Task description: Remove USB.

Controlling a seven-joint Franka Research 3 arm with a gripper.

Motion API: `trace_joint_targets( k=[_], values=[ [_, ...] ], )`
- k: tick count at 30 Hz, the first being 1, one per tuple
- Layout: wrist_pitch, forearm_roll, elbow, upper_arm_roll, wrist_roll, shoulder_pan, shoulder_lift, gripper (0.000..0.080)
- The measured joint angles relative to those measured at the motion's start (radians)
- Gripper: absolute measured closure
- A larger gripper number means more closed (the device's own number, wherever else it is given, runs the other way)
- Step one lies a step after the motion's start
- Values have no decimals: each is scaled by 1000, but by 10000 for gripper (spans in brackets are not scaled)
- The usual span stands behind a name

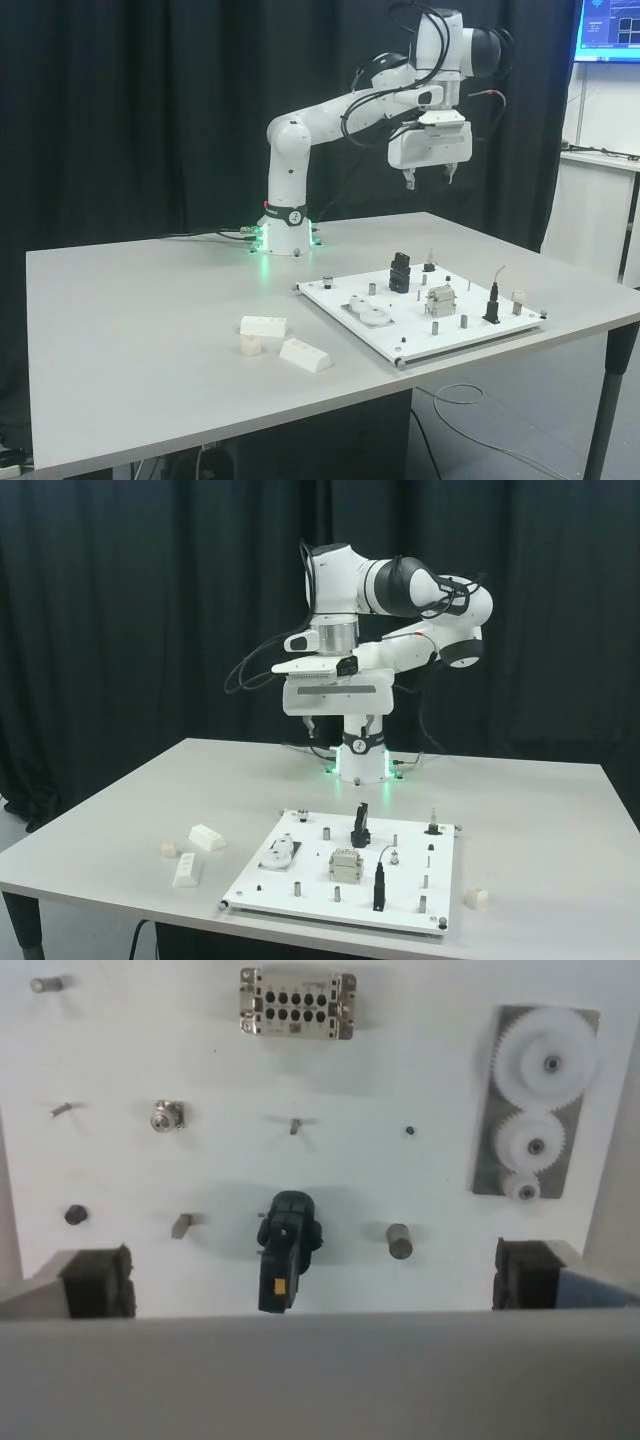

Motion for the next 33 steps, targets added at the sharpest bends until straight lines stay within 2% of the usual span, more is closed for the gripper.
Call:
trace_joint_targets(
  k=[14,21,26,33],
  values=[
    [6,51,4,-2,30,4,7,3],
    [35,93,15,7,64,4,24,3],
    [78,117,33,34,102,2,35,3],
    [165,126,78,101,171,-7,35,3]
  ],
)
